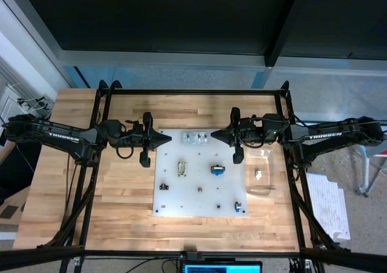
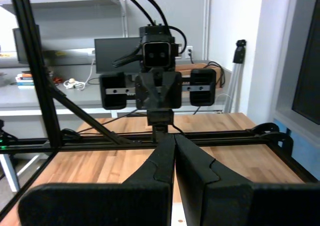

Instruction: Pick the RJ45 connector and install on taskboard

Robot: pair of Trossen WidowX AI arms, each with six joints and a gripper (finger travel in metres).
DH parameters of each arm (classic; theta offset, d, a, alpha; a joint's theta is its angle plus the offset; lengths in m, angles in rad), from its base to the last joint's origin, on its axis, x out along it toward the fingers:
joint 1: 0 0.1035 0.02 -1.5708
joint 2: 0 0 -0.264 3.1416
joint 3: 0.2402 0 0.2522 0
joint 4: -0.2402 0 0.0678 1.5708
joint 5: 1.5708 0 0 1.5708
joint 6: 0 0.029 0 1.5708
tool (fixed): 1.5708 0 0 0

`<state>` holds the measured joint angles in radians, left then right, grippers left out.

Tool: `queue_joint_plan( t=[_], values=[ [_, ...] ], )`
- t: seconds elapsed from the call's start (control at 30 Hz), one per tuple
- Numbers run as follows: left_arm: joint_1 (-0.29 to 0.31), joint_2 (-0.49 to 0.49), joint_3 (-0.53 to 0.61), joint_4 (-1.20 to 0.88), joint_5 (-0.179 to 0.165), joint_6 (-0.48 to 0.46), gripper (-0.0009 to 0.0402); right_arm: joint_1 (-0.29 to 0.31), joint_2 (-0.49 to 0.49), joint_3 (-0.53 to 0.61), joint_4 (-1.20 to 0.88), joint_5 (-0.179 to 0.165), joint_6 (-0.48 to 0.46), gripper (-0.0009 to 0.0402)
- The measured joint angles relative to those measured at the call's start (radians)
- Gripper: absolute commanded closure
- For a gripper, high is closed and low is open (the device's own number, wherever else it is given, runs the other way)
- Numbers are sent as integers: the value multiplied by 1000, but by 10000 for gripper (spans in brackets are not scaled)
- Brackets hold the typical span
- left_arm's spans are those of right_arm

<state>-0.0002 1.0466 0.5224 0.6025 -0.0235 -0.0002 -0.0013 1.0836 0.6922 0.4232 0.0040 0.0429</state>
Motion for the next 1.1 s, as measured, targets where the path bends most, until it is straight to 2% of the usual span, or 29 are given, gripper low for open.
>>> queue_joint_plan(
  t=[0.33,1.1],
  values=[
    [0,0,0,0,0,0,393,-1,0,-47,31,3,4,393],
    [0,0,0,0,0,0,393,-24,0,-56,39,3,20,393]
  ],
)
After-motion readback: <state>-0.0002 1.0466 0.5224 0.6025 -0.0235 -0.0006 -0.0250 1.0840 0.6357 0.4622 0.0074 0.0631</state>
